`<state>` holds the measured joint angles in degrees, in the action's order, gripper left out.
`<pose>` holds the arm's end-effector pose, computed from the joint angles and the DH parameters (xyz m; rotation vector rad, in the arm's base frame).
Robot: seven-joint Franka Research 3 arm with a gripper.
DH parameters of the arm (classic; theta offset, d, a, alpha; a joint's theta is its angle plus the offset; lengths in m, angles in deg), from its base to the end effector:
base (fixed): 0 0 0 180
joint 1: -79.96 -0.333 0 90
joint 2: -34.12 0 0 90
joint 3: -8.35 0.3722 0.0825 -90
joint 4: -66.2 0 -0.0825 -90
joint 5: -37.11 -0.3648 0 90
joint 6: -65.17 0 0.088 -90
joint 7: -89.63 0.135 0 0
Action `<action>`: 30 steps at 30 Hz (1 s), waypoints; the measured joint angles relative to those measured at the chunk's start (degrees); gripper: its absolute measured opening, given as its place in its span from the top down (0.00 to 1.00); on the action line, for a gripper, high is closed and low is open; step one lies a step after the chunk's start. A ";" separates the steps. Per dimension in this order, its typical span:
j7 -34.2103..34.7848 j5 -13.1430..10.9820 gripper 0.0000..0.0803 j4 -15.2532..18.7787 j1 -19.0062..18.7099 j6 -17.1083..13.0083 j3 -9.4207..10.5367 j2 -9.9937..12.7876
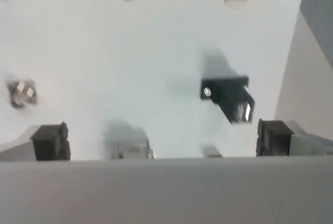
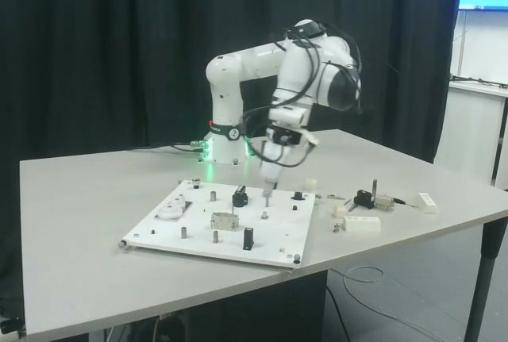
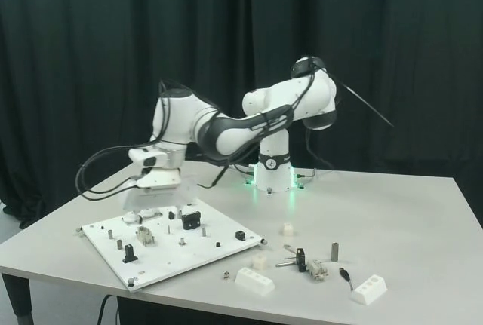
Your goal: Remove square peg 3.
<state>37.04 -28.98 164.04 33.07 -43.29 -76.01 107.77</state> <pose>0.6667 -0.1114 0.2890 2.9016 0.1363 0.0139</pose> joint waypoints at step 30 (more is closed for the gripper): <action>-3.74 -3.42 0.00 -12.85 19.09 5.92 4.03 1.22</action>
<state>33.30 -32.40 151.19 52.15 -37.37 -71.98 108.99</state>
